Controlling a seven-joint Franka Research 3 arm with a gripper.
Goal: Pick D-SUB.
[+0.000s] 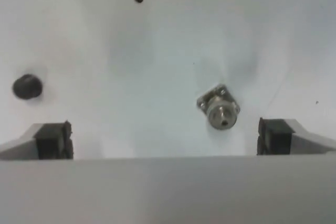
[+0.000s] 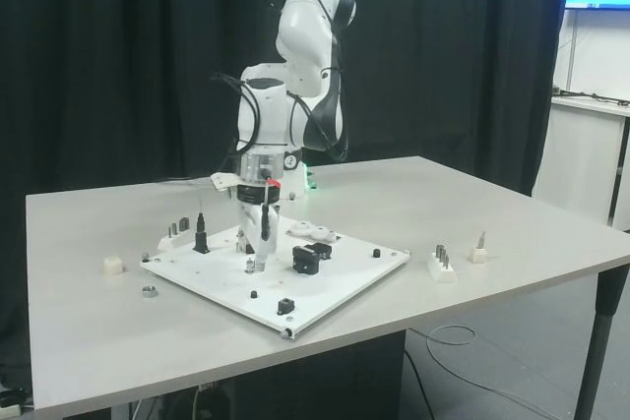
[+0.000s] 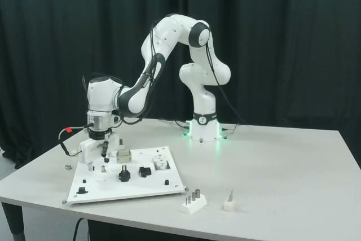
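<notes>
One small metal connector [image 1: 220,107] with a square flange and round barrel sits upright on the white board [image 1: 157,66], between the wide-open, empty pincer [image 1: 165,137] fingers; arm [image 3: 169,43] reaches down over the board's left part.

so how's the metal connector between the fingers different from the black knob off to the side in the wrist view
The connector is grey metal; the knob is black. The connector has a square flange with corner holes and a round barrel rising from it; the knob is a plain rounded lump. The connector lies between the open gripper fingers, nearer one finger; the knob lies outside them. Both sit on the white board, untouched.
</notes>
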